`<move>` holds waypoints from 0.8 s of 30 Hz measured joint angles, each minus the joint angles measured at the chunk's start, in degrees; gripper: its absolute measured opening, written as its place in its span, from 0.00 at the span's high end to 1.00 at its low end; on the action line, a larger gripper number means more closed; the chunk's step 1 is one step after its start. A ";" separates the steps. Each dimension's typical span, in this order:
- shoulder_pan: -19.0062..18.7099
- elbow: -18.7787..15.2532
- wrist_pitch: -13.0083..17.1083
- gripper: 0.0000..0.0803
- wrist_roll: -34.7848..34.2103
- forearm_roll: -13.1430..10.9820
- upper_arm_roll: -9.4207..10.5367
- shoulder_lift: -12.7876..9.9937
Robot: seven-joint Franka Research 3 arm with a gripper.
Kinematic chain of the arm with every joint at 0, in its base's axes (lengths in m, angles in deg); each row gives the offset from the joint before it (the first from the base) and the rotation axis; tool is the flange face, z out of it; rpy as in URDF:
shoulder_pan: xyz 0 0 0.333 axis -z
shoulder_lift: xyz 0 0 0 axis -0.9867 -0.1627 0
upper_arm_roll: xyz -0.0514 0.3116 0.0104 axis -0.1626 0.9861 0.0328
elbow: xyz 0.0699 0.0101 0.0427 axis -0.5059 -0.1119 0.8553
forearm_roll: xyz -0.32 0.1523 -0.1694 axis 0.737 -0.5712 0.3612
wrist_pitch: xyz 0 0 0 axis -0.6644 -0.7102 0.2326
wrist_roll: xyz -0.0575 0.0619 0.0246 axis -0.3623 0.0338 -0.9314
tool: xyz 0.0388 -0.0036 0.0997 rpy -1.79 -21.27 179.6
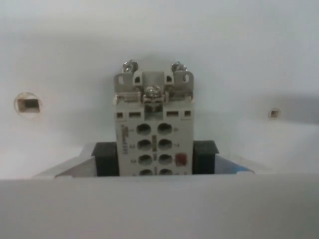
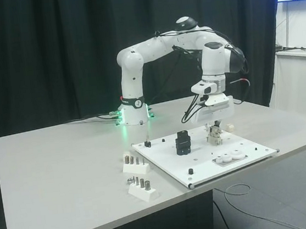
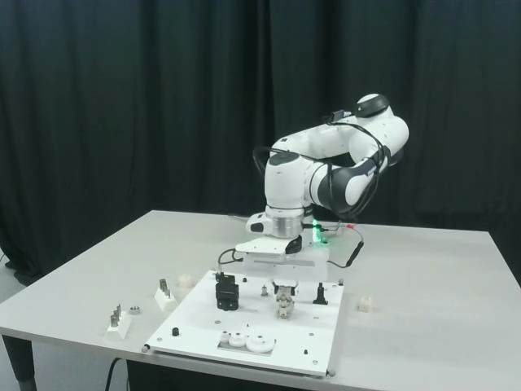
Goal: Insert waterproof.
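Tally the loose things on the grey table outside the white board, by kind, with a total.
White blocks holding upright pins: 2
Small white cube, on the far side of the board from those blocks: 1
Small round metal piece lying by the blocks: 1
Total: 4

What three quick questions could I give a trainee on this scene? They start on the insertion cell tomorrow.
1. True or false: the gripper is above the white board.
2. Which stands beside the connector on the board: (a) the black block, (b) a green cup?
3. The small white racks of pins stand off the board, on the grey ______.

Key: 1 true; 2 a; 3 table.
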 joint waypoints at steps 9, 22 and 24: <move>-0.20 -0.03 0.86 0.61 0.40 0.55 0.07 -0.19; -0.52 -0.07 0.67 0.61 0.22 0.64 0.07 -0.15; -0.52 -0.10 0.58 0.61 -0.27 0.63 0.05 -0.13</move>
